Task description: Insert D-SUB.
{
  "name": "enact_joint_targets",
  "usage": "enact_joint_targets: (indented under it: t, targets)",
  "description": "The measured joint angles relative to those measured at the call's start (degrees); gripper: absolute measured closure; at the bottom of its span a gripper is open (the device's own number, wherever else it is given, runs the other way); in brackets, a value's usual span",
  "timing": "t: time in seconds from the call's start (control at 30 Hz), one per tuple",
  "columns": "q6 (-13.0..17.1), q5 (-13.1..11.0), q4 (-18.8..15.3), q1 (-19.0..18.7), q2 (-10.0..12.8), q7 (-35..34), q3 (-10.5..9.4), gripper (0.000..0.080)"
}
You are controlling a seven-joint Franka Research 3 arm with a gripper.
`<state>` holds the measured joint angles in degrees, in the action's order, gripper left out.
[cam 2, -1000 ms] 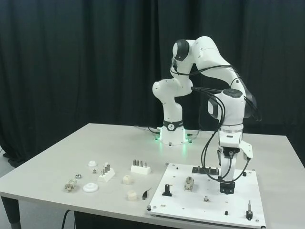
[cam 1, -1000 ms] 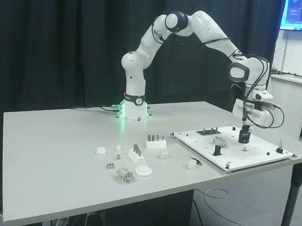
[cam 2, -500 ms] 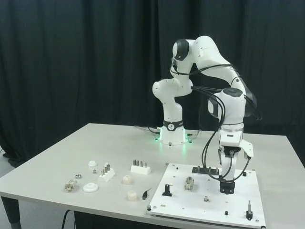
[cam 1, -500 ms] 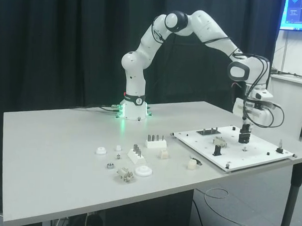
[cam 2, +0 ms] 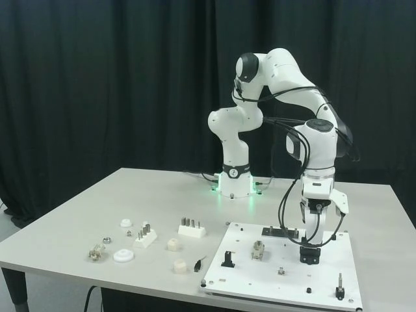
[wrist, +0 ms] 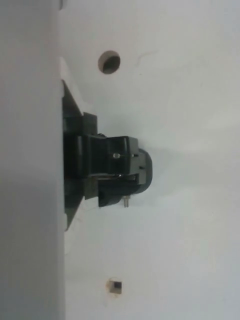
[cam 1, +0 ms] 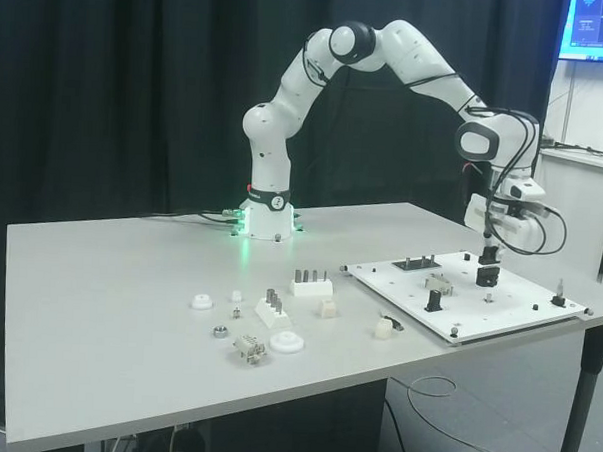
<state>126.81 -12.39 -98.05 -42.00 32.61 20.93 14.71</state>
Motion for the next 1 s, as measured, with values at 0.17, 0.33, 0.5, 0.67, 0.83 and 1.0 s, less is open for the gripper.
enact_joint_targets:
  t: [0.17, 0.33, 0.5, 0.67, 0.83, 1.0]
  targets:
    - [0.04, -0.08, -0.34, -0.13, 0.05, 0.00, 0.00, 0.0649]
    - [0.41, -0.15, -0.57, -0.16, 0.20, 0.00, 0.00, 0.0649]
    - [0.41, -0.19, -0.58, -0.16, 0.18, 0.00, 0.00, 0.0649]
    - [0.41, -0.24, -0.58, -0.16, 0.17, 0.00, 0.00, 0.0649]
    - [0.48, -0.26, -0.58, -0.16, 0.17, 0.00, 0.00, 0.0649]
    - [0.63, -0.28, -0.64, -0.16, 0.17, 0.00, 0.02, 0.0649]
